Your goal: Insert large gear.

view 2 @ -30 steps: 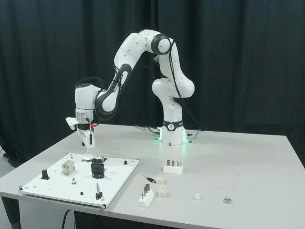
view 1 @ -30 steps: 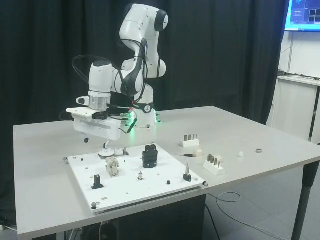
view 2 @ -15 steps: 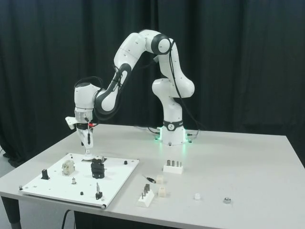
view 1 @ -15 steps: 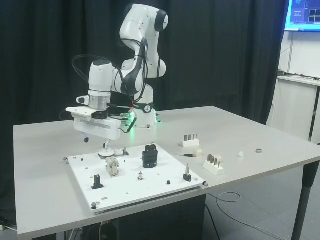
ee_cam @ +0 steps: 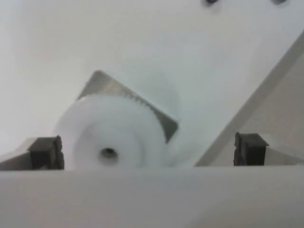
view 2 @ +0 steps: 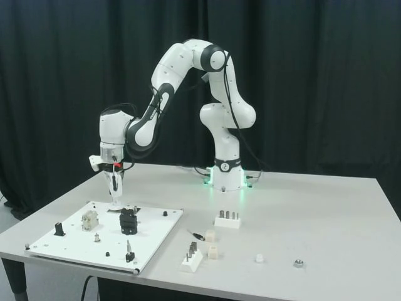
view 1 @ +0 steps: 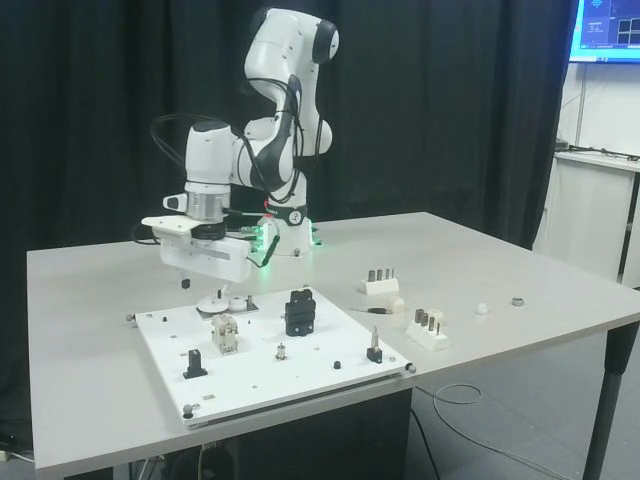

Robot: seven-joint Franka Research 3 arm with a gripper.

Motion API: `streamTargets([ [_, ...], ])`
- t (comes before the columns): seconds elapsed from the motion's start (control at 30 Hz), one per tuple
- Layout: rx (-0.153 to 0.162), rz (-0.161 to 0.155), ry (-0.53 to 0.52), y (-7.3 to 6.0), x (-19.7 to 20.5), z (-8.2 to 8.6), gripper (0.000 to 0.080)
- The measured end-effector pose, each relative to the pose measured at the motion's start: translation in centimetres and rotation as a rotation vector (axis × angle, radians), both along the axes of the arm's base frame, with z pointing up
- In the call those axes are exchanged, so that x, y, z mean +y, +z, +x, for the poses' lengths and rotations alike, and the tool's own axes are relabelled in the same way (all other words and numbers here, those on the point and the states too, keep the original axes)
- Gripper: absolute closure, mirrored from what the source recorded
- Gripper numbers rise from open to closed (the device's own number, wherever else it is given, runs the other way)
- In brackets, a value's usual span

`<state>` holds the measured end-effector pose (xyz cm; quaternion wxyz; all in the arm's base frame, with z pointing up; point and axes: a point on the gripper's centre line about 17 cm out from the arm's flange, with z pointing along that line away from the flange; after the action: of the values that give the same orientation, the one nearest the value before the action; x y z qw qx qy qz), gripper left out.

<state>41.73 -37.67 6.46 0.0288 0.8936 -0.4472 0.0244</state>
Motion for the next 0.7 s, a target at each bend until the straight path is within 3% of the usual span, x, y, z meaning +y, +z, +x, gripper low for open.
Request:
streamTargets([
  [0.33,-0.006,-0.005,0.016,0.2,1.0,1.4,0.0003],
  [0.7,0.008,-0.001,0.029,-0.3,1.5,1.5,0.0003],
])
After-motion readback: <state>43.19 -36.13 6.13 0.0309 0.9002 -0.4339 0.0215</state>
